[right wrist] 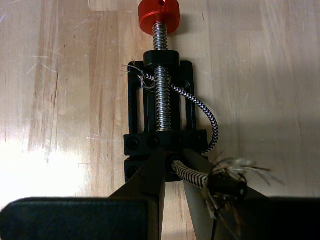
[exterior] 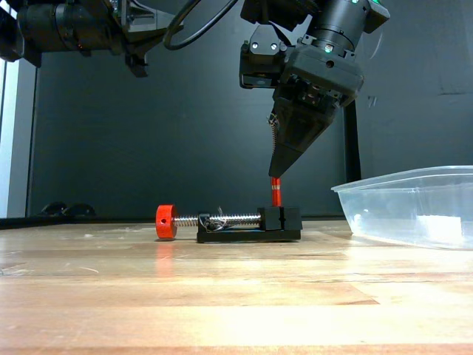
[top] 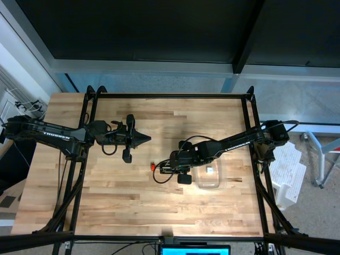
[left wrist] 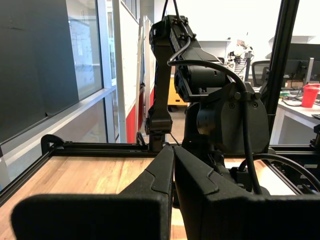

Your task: Pick the RCA connector and install on taskboard

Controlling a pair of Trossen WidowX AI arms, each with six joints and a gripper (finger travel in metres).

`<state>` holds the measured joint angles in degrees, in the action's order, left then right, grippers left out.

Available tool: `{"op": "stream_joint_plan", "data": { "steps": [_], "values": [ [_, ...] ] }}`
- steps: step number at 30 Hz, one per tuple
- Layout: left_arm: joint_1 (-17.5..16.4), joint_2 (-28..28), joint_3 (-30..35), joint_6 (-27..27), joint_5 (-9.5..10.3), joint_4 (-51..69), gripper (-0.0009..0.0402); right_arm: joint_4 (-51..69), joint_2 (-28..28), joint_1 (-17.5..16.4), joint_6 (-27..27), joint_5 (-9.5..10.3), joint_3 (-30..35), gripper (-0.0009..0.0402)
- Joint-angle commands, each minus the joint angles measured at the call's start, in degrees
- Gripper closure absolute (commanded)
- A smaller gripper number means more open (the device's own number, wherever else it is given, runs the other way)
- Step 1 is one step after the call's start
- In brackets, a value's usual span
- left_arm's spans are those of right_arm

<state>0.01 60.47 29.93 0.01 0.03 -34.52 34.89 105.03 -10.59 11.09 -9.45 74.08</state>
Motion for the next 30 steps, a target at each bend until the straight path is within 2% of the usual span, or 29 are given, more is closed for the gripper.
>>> {"op": "stream_joint_plan", "data": {
  "steps": [1, 11, 30],
  "values": [
    [0.0, 0.02, 0.02, 0.0, 0.0, 0.0, 0.0393, 0.44, 0.2, 0.07, -0.09, 0.04, -0.15, 0.0392],
    [0.0, 0.02, 0.02, 0.0, 0.0, 0.0, 0.0393, 0.44, -0.39, 0.09, -0.09, 0.46, -0.13, 0.0375],
    [0.0, 0.02, 0.02, 0.0, 0.0, 0.0, 0.0393, 1.07, -1.84, 0.11, -0.07, 0.46, 0.09, 0.0263]
  ]
}}
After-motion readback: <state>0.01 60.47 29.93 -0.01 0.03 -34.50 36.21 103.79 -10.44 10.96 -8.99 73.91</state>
